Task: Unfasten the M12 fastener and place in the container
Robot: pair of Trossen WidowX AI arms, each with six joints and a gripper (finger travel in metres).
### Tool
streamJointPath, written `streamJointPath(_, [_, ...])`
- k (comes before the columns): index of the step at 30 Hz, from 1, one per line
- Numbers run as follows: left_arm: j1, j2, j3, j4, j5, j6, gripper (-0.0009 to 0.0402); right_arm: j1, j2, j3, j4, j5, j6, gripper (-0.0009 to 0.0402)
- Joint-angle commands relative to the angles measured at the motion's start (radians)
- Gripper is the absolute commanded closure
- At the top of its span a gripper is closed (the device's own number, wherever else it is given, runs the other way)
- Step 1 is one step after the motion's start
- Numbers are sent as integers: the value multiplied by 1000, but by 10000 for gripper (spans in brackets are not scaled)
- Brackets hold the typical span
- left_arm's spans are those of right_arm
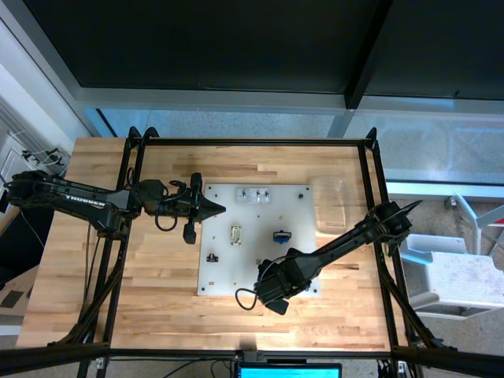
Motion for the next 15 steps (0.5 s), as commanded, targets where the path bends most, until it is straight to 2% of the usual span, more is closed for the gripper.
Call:
streamJointPath(1, [0, 0, 0, 0, 0, 0, 393, 0, 0, 0, -2, 0, -7, 326])
streamJointPath(5, [0, 0, 0, 0, 0, 0, 393, 0, 0, 0, 1, -4, -29, 353])
streamJointPath(9, [0, 0, 0, 0, 0, 0, 393, 0, 0, 0, 2, -27, -87, 375])
streamJointPath(15, [0, 0, 0, 0, 0, 0, 393, 0, -1, 0, 2, -28, -365, 393])
